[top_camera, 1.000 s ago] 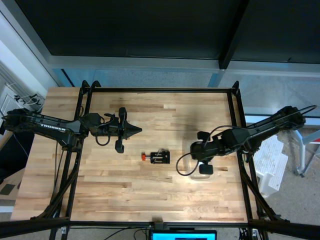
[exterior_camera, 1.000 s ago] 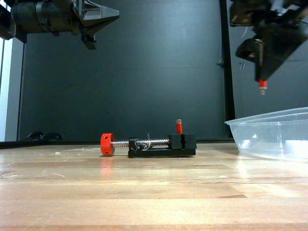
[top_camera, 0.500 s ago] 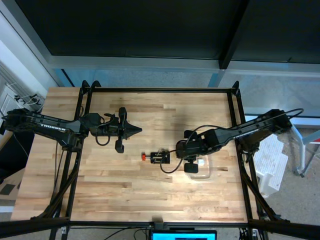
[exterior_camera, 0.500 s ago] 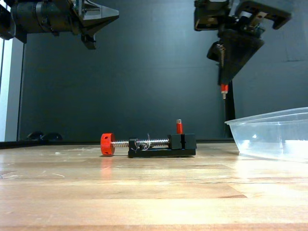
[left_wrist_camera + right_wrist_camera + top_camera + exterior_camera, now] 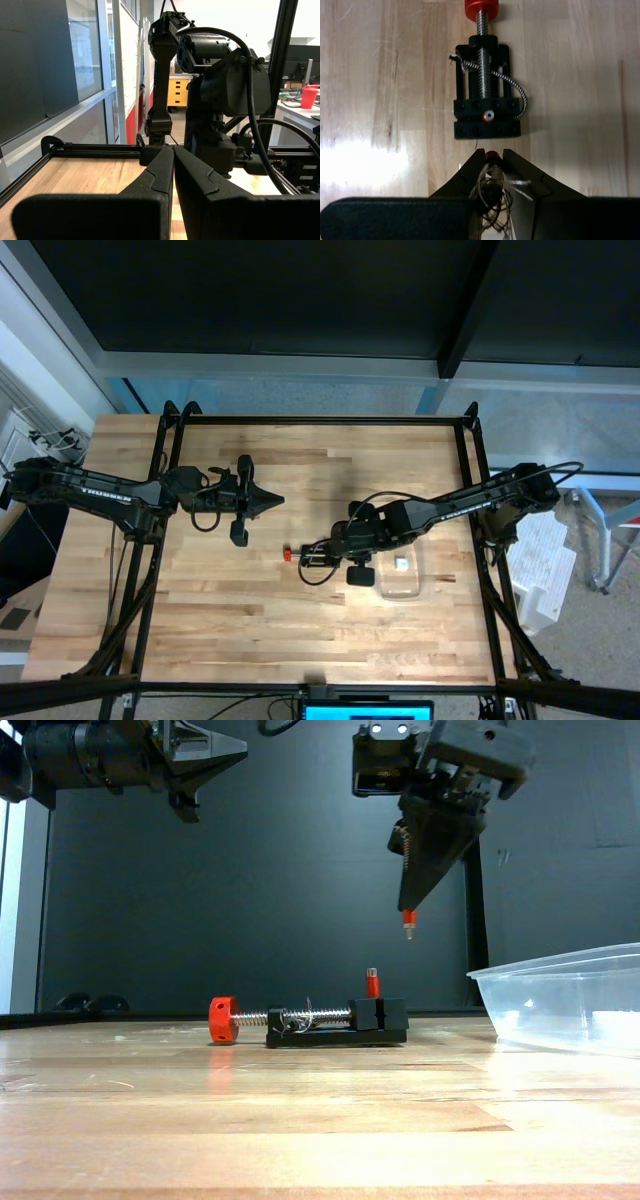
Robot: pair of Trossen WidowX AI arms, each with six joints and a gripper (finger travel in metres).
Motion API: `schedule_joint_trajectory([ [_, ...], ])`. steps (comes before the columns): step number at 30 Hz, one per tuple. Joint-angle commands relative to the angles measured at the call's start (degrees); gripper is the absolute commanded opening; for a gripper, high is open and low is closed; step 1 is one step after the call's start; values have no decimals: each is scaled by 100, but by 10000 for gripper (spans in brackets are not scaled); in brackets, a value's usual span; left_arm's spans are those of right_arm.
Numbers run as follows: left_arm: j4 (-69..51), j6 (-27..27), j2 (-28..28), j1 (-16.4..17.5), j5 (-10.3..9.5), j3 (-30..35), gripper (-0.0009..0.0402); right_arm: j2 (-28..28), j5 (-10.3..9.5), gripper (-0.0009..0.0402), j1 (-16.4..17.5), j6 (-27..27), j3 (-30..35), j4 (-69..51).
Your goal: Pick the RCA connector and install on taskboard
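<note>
Low view, right gripper (image 5: 408,912): is hanging nose-down high above the table (image 5: 250,620), over the right end of the taskboard (image 5: 336,1022).
Right gripper grip: the fingers are clamping narrowly on the RCA connector (image 5: 408,921), which is sticking out below the fingertips with its red body and pale metal tip pointing down.
RCA connector position: is hovering in the air, touching nothing but the fingers. It is slightly to the right of the upright red post (image 5: 372,983) on the taskboard, with a clear gap above it.
Right wrist view: the red end of the connector is showing between the two fingers, with a tangle of thin wire behind it. The taskboard is lying just past the fingertips.
Taskboard: is lying flat near the middle of the table, with a threaded rod and spring running along it to a red-orange knob (image 5: 223,1019) at its left end.
Tray (image 5: 412,590): is sitting just right of the taskboard, clear plastic, with a small white cube (image 5: 400,563) lying inside.
Left gripper (image 5: 278,501): is hanging high over the left half of the table, well apart from the taskboard. Its fingers are pressing together and holding nothing.
</note>
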Motion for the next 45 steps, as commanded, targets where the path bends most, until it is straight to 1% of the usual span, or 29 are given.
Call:
schedule_joint_trajectory([
  [1,0,0,0,0,0,0,0,133,-11,0,-11,-17,105,17],
  [8,2,0,0,0,0,0,0,400,-13,0,-46,-61,304,66],
  [18,0,0,0,0,0,0,0,612,-28,0,-72,-59,299,358],
  [45,0,0,0,0,0,0,0,623,-44,0,-107,-59,136,498],
])
